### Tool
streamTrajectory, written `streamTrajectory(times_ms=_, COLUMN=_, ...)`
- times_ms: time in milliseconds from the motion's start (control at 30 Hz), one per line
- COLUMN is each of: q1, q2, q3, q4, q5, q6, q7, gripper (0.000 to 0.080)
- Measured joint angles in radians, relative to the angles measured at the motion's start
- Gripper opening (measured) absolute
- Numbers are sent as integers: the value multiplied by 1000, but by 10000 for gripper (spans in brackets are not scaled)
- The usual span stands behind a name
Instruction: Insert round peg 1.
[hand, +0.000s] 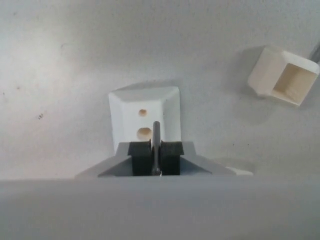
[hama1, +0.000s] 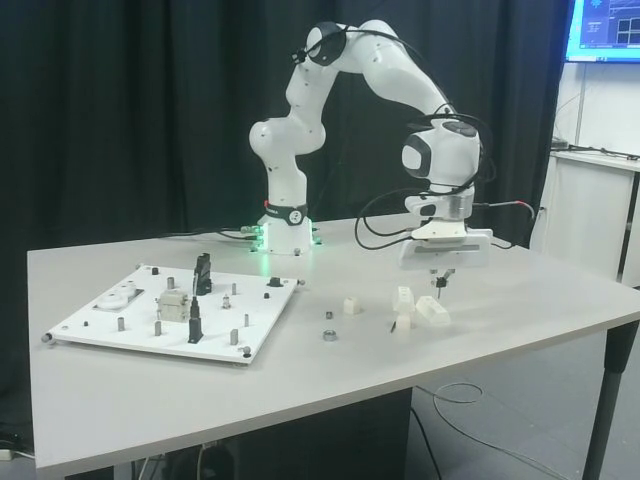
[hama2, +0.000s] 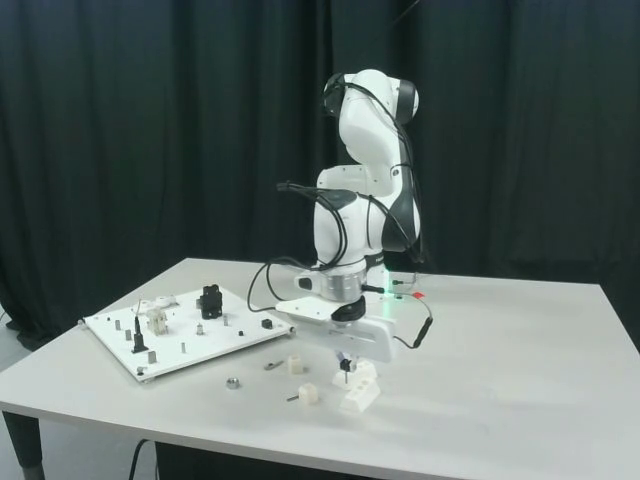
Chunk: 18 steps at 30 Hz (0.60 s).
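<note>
step: lining up, not in yet | gripper (hand: 156, 159) clamped on the round peg (hand: 156, 137), mid-frame in wrist view | peg hangs over the white block (hand: 145, 112), tip by its bigger hole (hand: 144, 132) | next: probably center on the right hole, go straight down

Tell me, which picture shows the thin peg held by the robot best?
The wrist view: the round peg stands large between the gripper pads, above the white block with holes. Both room views show the peg only as a tiny sliver under the gripper.
</note>
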Motion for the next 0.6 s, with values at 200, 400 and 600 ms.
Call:
streamTrajectory(times_ms=200, q1=0, q2=0, q3=-6, q4=-1, q5=-10, q6=-1, q7=0, gripper=34)
streamTrajectory(times_ms=400, q1=0, q2=0, q3=-19, q4=-1, q5=-31, q6=-19, q7=4, gripper=34)
streamTrajectory(times_ms=600, q1=0, q2=-4, q3=-39, q4=-1, q5=-59, q6=-56, q7=4, gripper=34)
